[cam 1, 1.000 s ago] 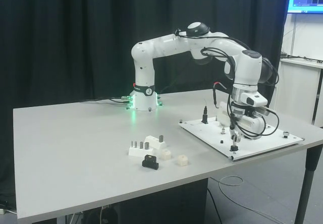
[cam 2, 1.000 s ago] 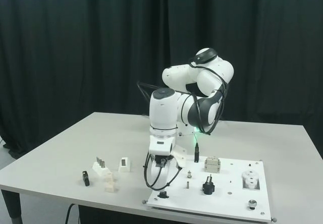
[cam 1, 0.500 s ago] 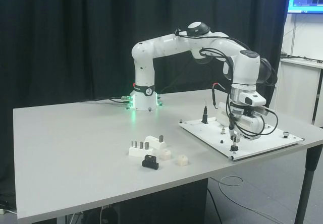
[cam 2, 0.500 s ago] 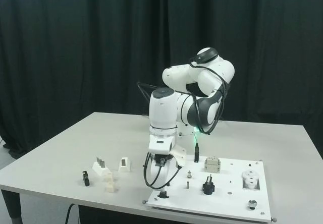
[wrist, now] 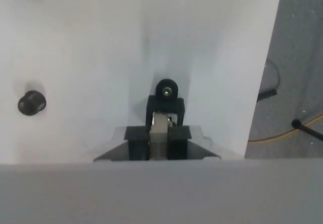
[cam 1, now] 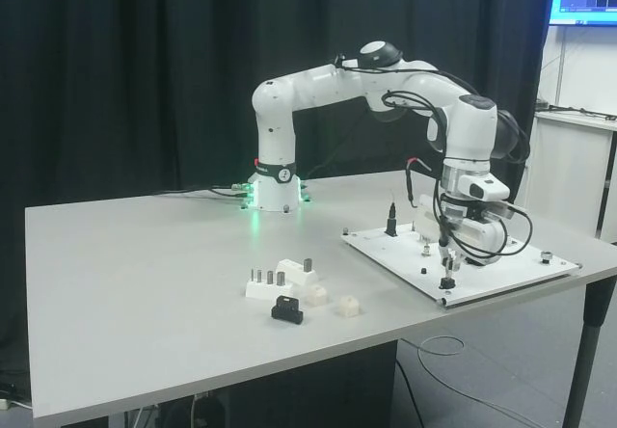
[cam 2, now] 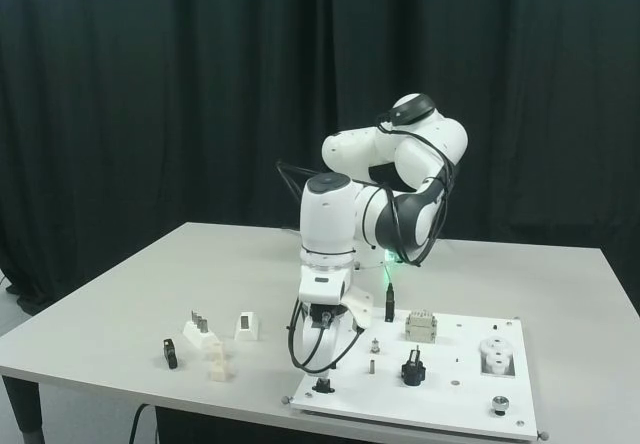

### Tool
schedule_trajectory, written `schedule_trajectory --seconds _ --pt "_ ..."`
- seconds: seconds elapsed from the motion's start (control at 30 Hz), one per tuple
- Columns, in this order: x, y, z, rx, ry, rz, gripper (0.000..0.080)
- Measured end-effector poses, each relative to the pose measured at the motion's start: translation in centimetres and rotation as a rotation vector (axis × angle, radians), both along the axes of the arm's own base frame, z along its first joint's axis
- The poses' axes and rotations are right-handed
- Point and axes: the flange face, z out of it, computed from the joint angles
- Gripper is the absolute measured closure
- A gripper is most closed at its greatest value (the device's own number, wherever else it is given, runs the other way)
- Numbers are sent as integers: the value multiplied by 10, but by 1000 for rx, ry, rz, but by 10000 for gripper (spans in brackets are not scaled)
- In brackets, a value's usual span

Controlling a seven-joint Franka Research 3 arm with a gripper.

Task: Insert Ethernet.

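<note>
Now the black jaws [wrist: 158,142] pinch a small grey Ethernet plug [wrist: 158,133], a blocky squarish piece held upright with its long axis pointing down at a black socket [wrist: 166,101]. That socket has a round screw head and sits near the front edge of the flat white board [cam 2: 450,404] on the grey worktop [cam 1: 135,264].

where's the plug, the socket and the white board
plug [wrist: 159,133], wrist view, on its pale body between the tool's fingers
socket [wrist: 166,100], wrist view, on its black housing
white board [cam 2: 455,404], second room view, on a bare patch near its front edge
</note>
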Motion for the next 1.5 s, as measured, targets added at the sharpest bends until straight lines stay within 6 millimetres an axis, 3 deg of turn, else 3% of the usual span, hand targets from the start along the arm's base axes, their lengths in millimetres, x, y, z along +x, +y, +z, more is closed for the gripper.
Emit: schedule_trajectory --seconds 1.5 --pt "-11 9 -1 -47 -53 -38 729"
